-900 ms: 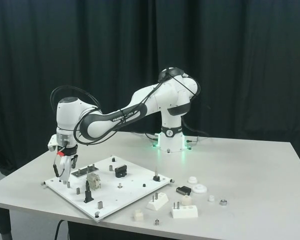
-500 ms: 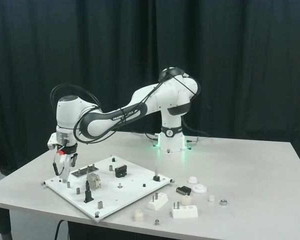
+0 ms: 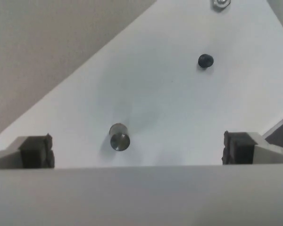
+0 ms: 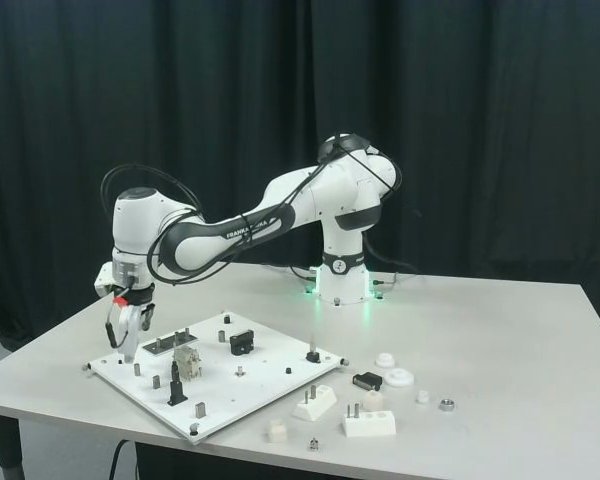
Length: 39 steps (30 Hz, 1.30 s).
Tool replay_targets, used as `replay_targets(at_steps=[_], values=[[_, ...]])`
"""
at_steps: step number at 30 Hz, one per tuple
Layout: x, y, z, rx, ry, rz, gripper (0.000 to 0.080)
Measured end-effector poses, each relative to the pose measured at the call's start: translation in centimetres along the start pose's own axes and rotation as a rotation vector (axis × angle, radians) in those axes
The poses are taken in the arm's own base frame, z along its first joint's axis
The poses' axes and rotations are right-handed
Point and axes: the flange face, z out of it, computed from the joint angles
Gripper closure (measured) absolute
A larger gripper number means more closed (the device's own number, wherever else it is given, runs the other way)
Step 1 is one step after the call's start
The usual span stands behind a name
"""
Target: Pick bolt 4.
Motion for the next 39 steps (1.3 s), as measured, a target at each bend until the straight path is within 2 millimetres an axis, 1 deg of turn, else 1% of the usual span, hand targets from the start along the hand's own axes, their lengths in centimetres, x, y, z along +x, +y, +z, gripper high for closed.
replay_targets(at_steps=[10, 28, 39], values=[[0.3, 0.0, -0.6, 0.0, 0.009, 0.002, 0.0003], [0.3, 0.1, -1.3, -0.009, 0.021, -0.004, 0.0003], [0.4, 0.2, -2.4, -0.016, 0.028, -0.005, 0.0003]])
